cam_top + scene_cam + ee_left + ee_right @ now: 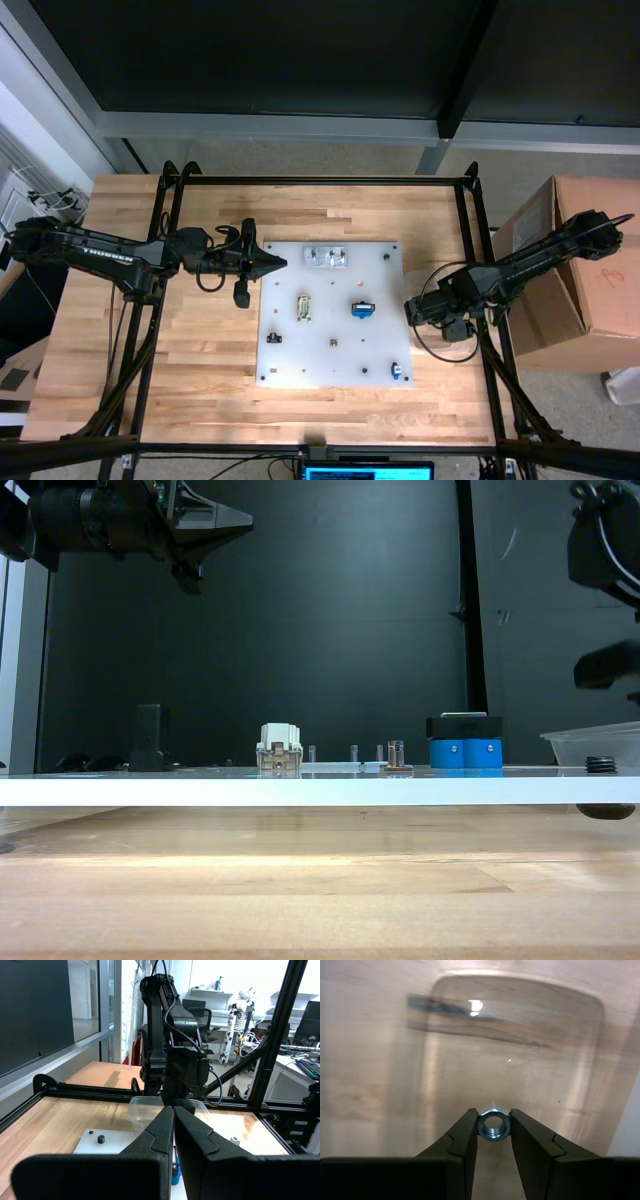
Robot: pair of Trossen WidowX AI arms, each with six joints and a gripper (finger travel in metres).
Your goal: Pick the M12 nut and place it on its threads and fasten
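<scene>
Centrally, the M12 nut (494,1126) sits clamped between the fingertips of the right gripper (494,1116), bore facing the camera. It is clear of its stud (600,765), whose ribs stand bare. Beyond the fingers lies the clear tray (590,1035). For a good lift: grip firmly, rise straight, then set the bore square over the stud before turning. The left gripper (174,1110) hovers above the left edge of the board (300,360), fingers pressed together on nothing. Whether the nut touches the tray floor cannot be told. In the high view the right arm hides it.
</scene>
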